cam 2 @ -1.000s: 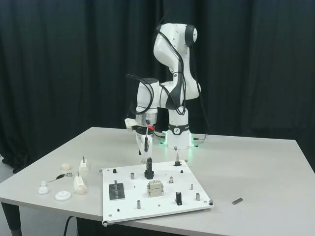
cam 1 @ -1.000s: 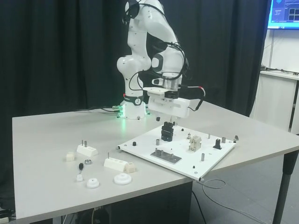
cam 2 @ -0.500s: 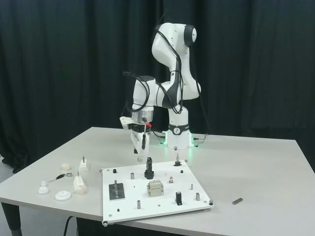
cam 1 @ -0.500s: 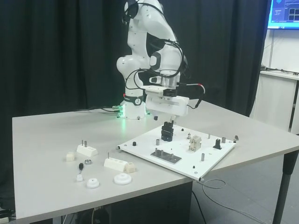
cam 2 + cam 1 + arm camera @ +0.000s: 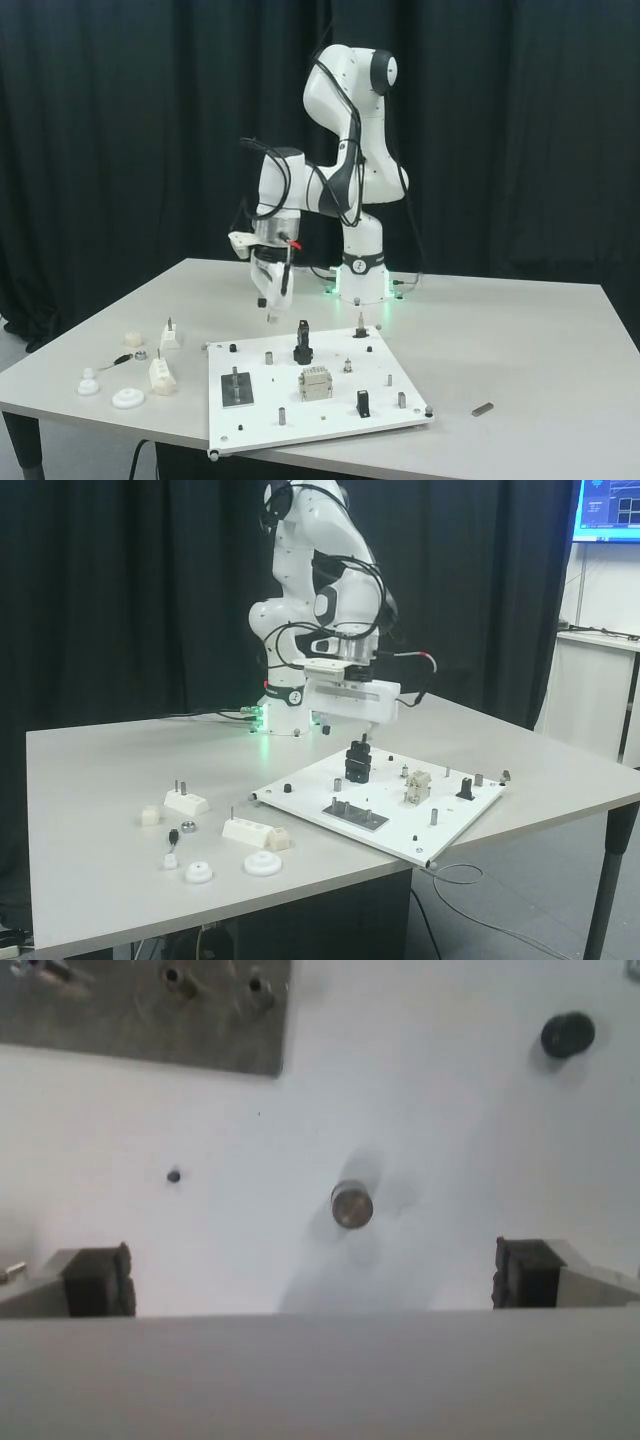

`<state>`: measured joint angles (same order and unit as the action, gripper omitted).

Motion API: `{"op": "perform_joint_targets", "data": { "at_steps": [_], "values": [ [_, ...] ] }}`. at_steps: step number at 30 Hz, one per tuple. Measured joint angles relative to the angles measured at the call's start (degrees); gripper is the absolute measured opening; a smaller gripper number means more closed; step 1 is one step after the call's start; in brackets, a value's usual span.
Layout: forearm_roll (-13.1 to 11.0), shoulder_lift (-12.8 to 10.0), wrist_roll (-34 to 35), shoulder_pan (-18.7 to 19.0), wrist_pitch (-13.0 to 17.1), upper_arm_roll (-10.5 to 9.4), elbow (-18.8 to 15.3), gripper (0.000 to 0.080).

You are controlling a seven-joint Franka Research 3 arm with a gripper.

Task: Pick medium gear.

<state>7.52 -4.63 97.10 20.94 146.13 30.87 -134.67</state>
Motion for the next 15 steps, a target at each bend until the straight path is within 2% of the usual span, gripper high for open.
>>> {"op": "perform_joint_targets", "data": {
  "at_steps": [15],
  "values": [
    [-0.05,0.01,-4.33,-1.98,0.0,0.01,1.29,0.08]
  ]
}}
